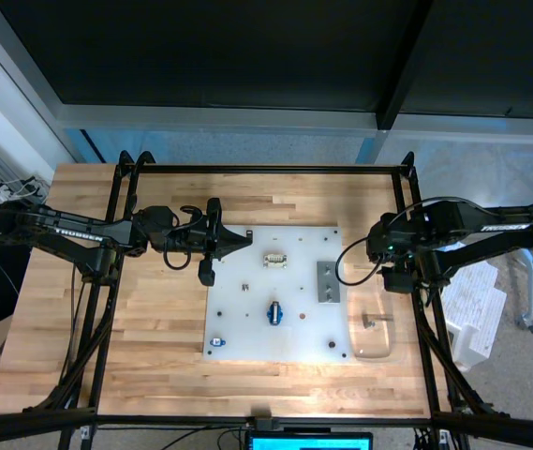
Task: Pick the 16mm cylinder and install on the taskboard
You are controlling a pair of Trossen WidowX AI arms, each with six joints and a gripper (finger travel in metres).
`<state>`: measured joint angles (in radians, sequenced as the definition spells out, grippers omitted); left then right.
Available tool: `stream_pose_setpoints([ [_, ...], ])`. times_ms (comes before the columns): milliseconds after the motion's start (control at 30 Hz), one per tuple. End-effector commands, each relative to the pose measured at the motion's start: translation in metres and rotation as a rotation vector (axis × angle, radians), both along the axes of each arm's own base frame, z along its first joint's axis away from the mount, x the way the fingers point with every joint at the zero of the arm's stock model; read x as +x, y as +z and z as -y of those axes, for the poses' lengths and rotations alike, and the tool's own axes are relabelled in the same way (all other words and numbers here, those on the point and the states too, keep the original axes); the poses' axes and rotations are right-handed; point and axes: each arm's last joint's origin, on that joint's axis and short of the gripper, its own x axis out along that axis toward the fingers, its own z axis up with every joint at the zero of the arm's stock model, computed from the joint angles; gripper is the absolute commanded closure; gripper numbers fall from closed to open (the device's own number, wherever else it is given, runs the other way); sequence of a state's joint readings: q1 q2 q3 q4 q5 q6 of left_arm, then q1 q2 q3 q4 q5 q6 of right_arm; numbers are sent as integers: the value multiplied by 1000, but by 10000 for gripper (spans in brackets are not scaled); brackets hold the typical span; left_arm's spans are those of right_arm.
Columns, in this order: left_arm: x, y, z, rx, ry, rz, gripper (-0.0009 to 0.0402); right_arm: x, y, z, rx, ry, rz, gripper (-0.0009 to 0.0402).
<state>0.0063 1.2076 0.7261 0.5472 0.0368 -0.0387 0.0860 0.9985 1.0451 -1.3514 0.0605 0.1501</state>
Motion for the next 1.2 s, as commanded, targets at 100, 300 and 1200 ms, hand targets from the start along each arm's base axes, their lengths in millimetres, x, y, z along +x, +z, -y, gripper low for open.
stream_pose_setpoints([
  [100,0,0,0,0,0,0,392,4,-10,-1,-4,5,-50,138],
  [300,0,0,0,0,0,0,392,2,-25,-2,-8,7,-103,138],
  [1200,0,0,0,0,0,0,392,2,-69,-5,-6,7,-137,137],
])
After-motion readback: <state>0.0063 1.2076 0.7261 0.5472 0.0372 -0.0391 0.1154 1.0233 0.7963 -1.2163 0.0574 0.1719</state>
